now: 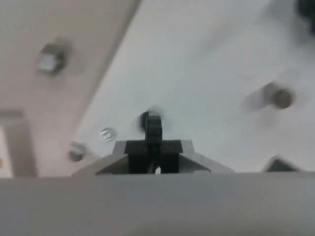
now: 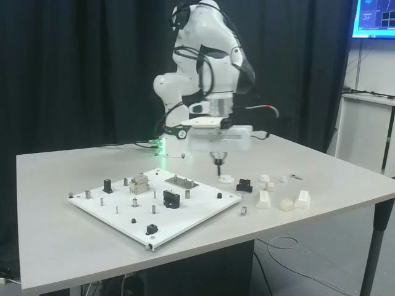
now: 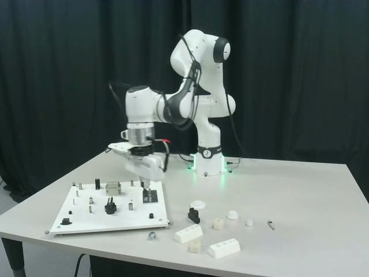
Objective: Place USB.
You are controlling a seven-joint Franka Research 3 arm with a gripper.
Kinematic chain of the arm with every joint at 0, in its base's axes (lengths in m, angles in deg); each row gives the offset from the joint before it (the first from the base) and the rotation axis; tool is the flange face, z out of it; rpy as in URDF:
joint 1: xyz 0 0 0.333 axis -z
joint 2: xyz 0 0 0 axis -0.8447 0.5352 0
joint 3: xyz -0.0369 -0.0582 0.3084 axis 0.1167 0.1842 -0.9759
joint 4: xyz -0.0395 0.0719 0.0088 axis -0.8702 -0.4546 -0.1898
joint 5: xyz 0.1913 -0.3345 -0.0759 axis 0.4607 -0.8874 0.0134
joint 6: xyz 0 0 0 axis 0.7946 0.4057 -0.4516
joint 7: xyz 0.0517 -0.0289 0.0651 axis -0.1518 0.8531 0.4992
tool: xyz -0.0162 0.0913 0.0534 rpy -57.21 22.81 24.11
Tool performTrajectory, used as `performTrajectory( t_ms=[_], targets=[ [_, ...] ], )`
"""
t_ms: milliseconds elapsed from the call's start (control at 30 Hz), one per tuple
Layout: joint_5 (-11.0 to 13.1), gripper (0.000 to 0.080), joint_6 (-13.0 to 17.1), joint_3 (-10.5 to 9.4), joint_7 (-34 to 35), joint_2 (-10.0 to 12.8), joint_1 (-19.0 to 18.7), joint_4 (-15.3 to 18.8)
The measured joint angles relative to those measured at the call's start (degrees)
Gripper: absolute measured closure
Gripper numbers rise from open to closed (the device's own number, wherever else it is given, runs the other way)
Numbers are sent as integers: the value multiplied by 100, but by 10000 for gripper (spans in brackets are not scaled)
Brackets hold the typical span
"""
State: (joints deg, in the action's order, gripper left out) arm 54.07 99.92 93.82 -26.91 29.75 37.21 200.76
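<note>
Black, small and slim, the USB plug (image 1: 153, 129) sits pinched between the claw's (image 1: 153, 147) two fingers, which are drawn narrow on it, its tip pointing down past them toward the white assembly board (image 2: 185, 216). From the room views the claw (image 2: 217, 161) hangs w/ the plug clear above the board's far edge, not touching anything; the grey metal plate w/ upright pins (image 2: 182, 181) lies just below and a bit to one side of it. Which socket is meant for the plug can't be told from these views. To do this step well, I'd judge: keep the plug vertical, line it up over the target slot first, then descend slowly & straight, no sideways drift, since a slim plug will likely jam or twist in the grip if it lands off-centre. Watch the short grey metal peg (image 1: 281, 97) near the claw's path. Release only once the plug is seated. Further out, a black block fixture (image 2: 171, 199) stands on the board's middle, well apart from the claw, and white plastic blocks (image 2: 301, 198) lie on the grey table (image 2: 49, 185) off the board; none are in the way.
</note>
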Motion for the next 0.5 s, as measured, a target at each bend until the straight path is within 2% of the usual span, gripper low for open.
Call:
performTrajectory(
  t_ms=[500],
  targets=[
    [-227,757,195,-23,1187,13,-1069,-7]
  ],
)
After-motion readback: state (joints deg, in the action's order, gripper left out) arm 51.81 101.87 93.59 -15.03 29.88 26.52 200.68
